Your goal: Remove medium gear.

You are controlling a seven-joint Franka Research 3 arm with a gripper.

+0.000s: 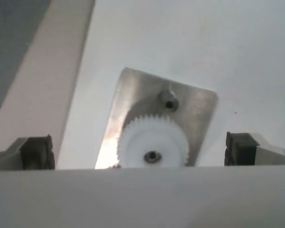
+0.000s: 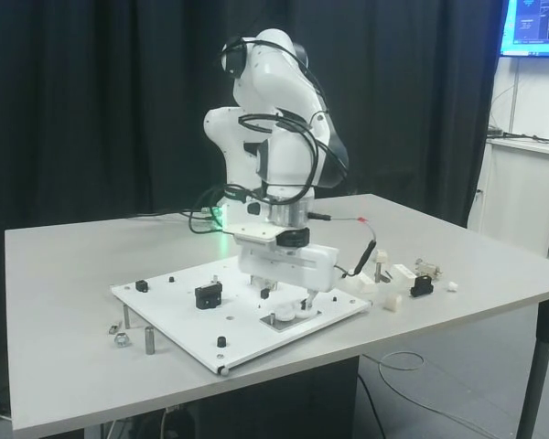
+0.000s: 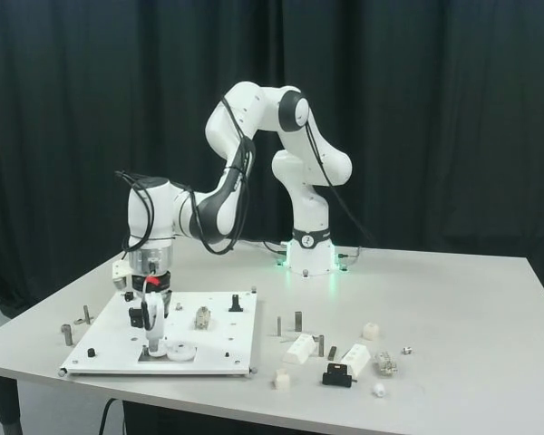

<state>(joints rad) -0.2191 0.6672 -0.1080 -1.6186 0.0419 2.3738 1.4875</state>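
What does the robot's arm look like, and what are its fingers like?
The arm is white and rounded, with black bands at its joints and black cables looping along it. A green light glows at its base. The gripper has two pale fingers tipped with black pads.

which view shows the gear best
The wrist view: the white gear fills the middle, teeth plain, between the open gripper's fingers. Both room views show it only as a small white disc on the board, partly hidden in the first.
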